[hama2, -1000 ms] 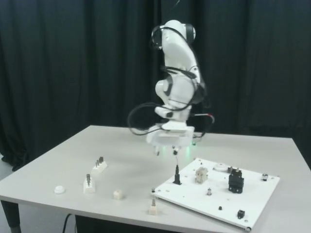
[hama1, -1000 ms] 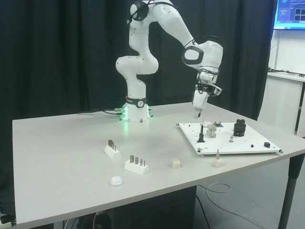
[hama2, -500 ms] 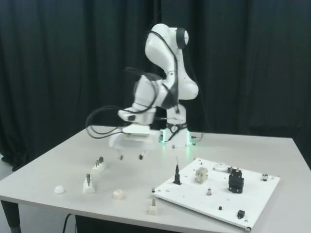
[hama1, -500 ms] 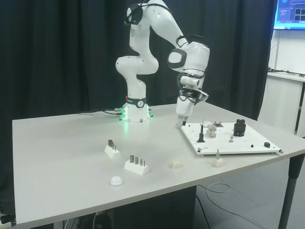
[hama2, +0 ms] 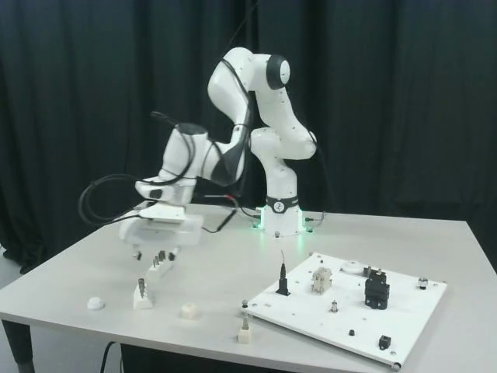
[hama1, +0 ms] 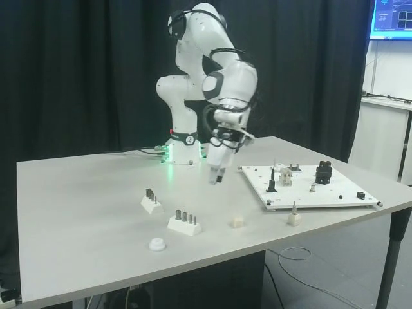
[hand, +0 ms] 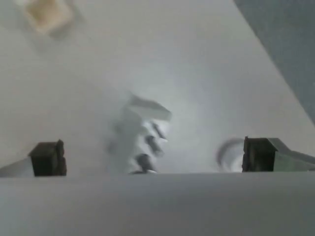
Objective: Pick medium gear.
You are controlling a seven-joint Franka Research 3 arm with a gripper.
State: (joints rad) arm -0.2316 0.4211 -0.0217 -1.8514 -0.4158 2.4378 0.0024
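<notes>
A small white round gear [hama1: 156, 244] lies near the table's front edge, also seen as the gear [hama2: 95, 303] in the second room view. In the wrist view the gear [hand: 227, 154] is half hidden behind one black fingertip [hand: 258, 154]. My gripper [hama1: 215, 179] hangs open above the table, well above and behind the gear, holding nothing. In the wrist view the gripper [hand: 152, 157] frames a white stand with pegs [hand: 142, 142]. From the second room view the gripper [hama2: 154, 255] hovers over the stands.
Two white peg stands [hama1: 152, 201] [hama1: 185, 223] sit on the table. A small cube [hama1: 237, 221] and a small block with a peg [hama1: 293, 218] lie toward the front. A white board [hama1: 335, 195] with black and grey parts is at the right.
The arm has swung away from the white board, across the table toward the peg stands and the gear, and the gripper has come lower.
</notes>
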